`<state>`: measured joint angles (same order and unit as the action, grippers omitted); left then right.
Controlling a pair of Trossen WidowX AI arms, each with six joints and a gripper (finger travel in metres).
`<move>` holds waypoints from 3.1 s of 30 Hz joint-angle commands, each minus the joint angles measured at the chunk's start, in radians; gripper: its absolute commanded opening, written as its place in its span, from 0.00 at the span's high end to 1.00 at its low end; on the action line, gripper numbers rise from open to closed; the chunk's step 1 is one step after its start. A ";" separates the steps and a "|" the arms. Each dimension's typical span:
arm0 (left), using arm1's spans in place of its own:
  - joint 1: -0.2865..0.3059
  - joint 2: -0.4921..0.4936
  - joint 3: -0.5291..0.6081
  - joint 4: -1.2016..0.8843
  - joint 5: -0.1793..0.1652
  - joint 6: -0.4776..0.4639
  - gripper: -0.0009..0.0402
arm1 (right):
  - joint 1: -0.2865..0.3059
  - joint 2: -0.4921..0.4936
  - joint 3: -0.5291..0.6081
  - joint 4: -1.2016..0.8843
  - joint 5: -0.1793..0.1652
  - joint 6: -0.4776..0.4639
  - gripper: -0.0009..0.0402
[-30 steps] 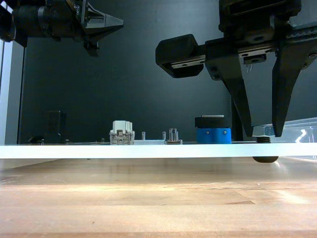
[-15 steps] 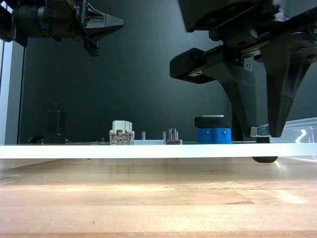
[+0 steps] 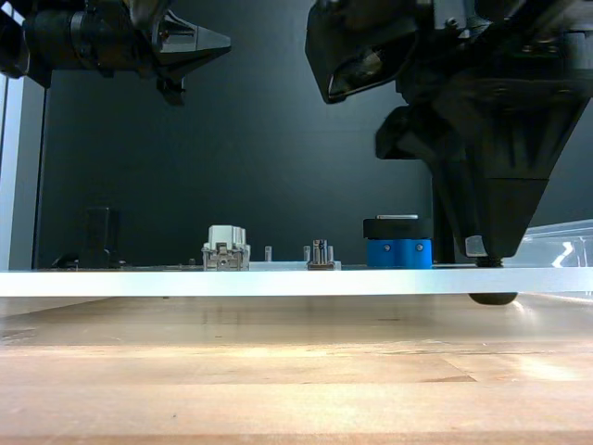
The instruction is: Pick the M12 fastener and fasten on the M12 threads
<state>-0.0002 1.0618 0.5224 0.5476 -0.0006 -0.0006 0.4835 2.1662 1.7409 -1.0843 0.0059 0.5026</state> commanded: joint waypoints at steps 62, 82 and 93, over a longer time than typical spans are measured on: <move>0.000 0.000 0.000 0.000 0.000 0.000 0.98 | 0.008 0.001 0.000 -0.003 0.002 2.649 0.98; 0.000 0.000 0.000 0.000 0.000 0.000 0.98 | 0.012 0.001 0.000 0.002 0.002 2.631 0.98; 0.000 0.000 0.000 0.000 0.000 0.000 0.98 | 0.014 -0.001 0.000 -0.002 0.002 2.631 0.98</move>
<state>-0.0002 1.0622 0.5228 0.5472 -0.0006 -0.0010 0.4969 2.1670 1.7412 -1.0878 0.0101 3.1325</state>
